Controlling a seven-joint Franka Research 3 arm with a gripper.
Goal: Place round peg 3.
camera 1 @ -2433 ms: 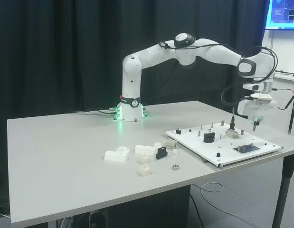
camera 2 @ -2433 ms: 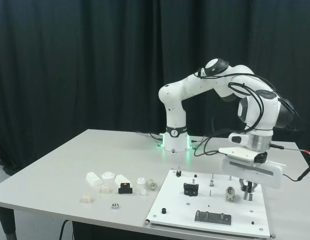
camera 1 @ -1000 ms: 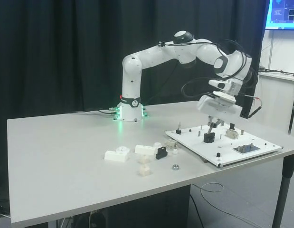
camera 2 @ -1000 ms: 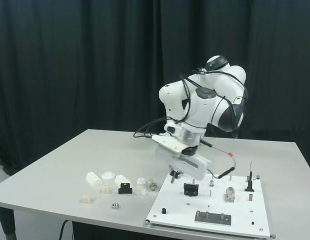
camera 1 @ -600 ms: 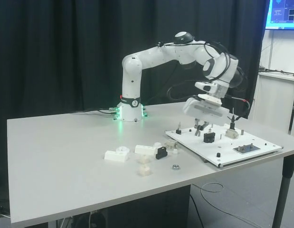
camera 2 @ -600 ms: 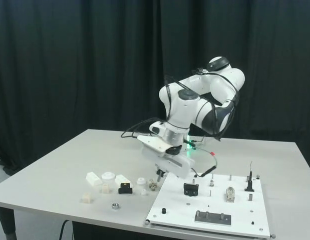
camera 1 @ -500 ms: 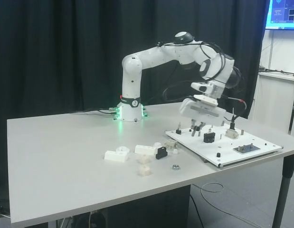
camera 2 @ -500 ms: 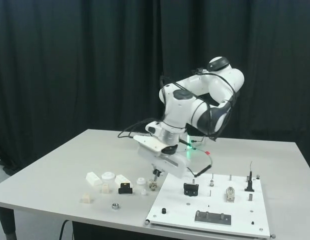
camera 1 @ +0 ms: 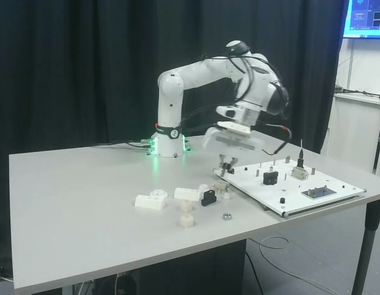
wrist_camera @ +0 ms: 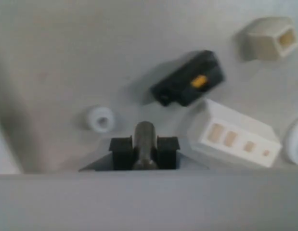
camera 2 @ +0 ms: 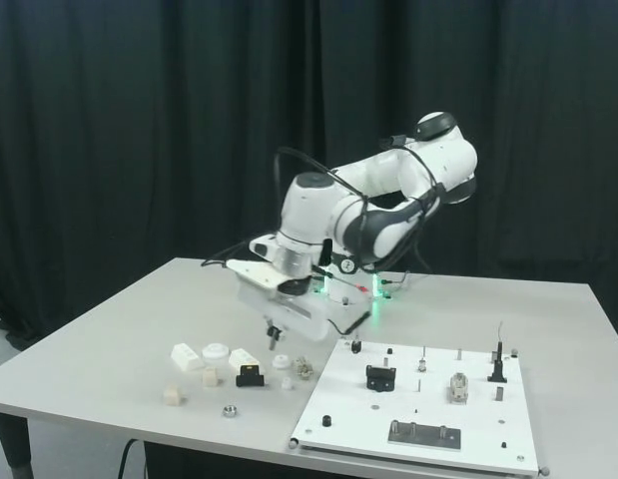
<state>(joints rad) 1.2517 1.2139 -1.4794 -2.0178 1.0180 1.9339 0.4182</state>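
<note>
The claw (wrist_camera: 145, 153) pinches one round peg (wrist_camera: 144, 143) upright between its two black fingers (wrist_camera: 121, 152). Just beneath it on the desk (wrist_camera: 67, 57) lie one small white ring (wrist_camera: 100, 119), one white block (wrist_camera: 233, 139), and one black clip (wrist_camera: 188, 79). Farther off sits the white board (camera 2: 428, 404).

My white arm (camera 1: 196, 70) reaches out before a black curtain (camera 2: 139, 130), a green glow at my base (camera 1: 154, 145) on the grey table (camera 1: 79, 196). My black fingertips (wrist_camera: 121, 151) flank a grey peg (wrist_camera: 145, 149). Below lie a black block (wrist_camera: 187, 79) bearing one small bright patch, a white slotted block (wrist_camera: 233, 139) and a small white ring (wrist_camera: 100, 119). To the right sits a white board (camera 2: 458, 424) dotted with black and grey fittings.
</note>
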